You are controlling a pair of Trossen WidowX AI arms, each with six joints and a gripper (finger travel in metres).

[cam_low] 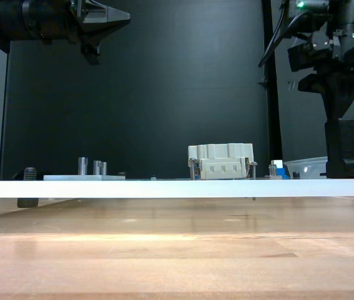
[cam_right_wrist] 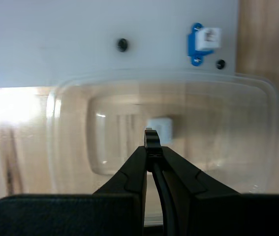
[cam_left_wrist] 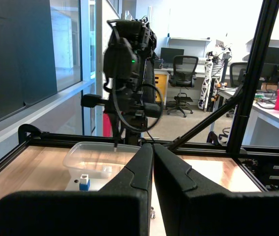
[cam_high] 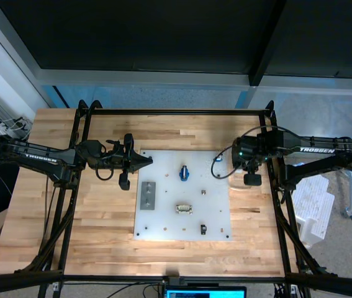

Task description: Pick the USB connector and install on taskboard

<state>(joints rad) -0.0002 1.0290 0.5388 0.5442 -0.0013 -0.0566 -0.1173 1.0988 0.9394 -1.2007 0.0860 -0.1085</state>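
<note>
right gripper (cam_right_wrist: 150,147) over tray (cam_right_wrist: 55,105) (left gripper (cam_high: 146,160) aloft)

White taskboard (cam_high: 163,223) flat on table (cam_high: 70,217), black USB connector (cam_right_wrist: 151,139) seemingly pinched in right hand (cam_right_wrist: 152,155)

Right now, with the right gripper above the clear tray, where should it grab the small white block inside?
Probably from straight above, pinching the white block across opposite side faces: it lies flat on the clear tray's floor, and the walls block a sideways approach. The right gripper hangs over it, shut on a thin dark piece; the left gripper is shut, raised over the taskboard's left edge.
</note>
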